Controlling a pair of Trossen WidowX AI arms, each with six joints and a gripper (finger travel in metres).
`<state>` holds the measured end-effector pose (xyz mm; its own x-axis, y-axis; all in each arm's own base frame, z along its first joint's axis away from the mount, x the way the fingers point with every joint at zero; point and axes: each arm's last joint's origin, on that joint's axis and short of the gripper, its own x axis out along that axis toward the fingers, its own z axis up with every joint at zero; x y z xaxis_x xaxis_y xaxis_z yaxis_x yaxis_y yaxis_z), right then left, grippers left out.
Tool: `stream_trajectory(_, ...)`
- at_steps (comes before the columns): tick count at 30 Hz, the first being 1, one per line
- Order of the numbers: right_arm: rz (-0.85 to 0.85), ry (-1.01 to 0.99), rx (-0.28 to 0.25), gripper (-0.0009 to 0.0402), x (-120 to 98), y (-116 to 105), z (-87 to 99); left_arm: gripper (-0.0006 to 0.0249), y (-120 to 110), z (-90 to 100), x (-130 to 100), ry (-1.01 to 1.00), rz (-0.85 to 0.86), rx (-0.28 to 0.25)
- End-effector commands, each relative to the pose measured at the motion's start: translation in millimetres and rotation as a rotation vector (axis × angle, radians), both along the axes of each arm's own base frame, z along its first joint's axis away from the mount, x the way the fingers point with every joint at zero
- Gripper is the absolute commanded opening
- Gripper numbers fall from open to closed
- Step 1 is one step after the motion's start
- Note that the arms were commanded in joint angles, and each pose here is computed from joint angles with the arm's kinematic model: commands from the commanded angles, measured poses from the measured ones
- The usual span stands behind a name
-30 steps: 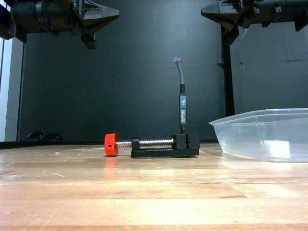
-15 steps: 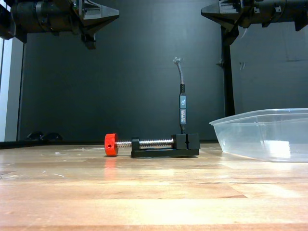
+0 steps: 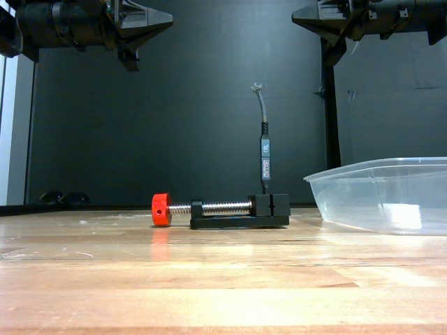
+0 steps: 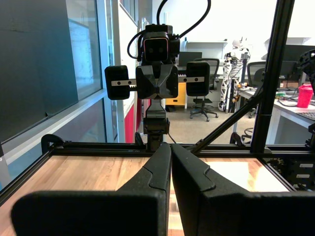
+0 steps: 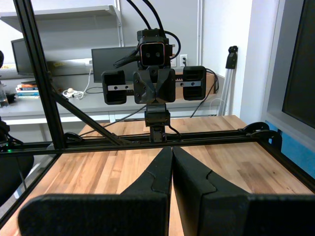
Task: Pick the usb-c connector and install on the hub
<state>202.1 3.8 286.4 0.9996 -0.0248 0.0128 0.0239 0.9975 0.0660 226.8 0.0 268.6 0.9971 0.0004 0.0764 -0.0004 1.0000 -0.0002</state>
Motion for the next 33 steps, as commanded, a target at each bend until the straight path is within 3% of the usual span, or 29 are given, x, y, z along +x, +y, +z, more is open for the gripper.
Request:
stream_trajectory(1,0.000,0.000,0.000,0.0000,0.0,0.0,0.0,0.0000,0.0,-0.1,0.1,0.000,0.000,0.000)
stream_trajectory(33,0.000,0.000,0.000,0.0000,0.0,0.0,0.0,0.0000,0.1,-0.1,0.1,0.000,0.000,0.000)
